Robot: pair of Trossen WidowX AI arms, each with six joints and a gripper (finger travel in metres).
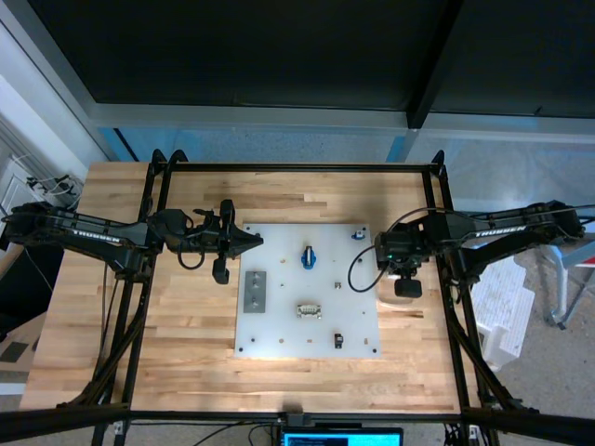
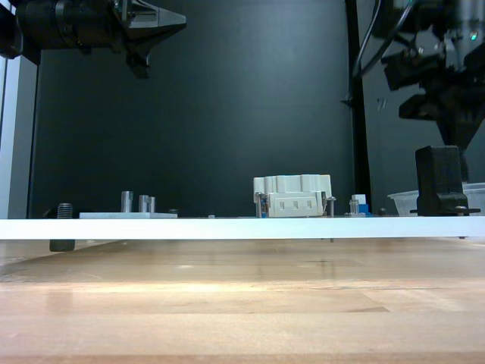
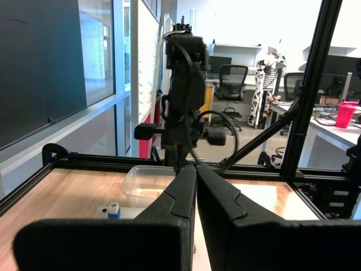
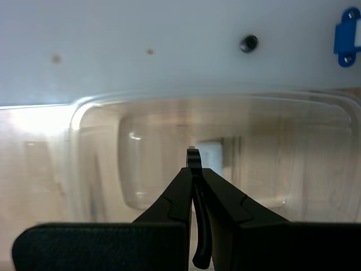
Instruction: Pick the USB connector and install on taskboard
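High view: wooden table w/ the white taskboard flat at its centre. Left gripper hangs over the board's far-left corner, pointing twd the right arm. Its fingers are pressed together w/ nothing btwn them. Right gripper is just off the board's right edge, aimed down over a clear tub that sits beside the board. On the board: grey block at left, multi-pin socket mid, blue part farther back, small black part nr the near edge. Right wrist view: fingers clamped on the USB connector. Its tip pokes out past the fingertips, long axis in line w/ the fingers, pointing down at the tub. A thin black cable trails back btwn them. Connector is held up over the tub, off the board.
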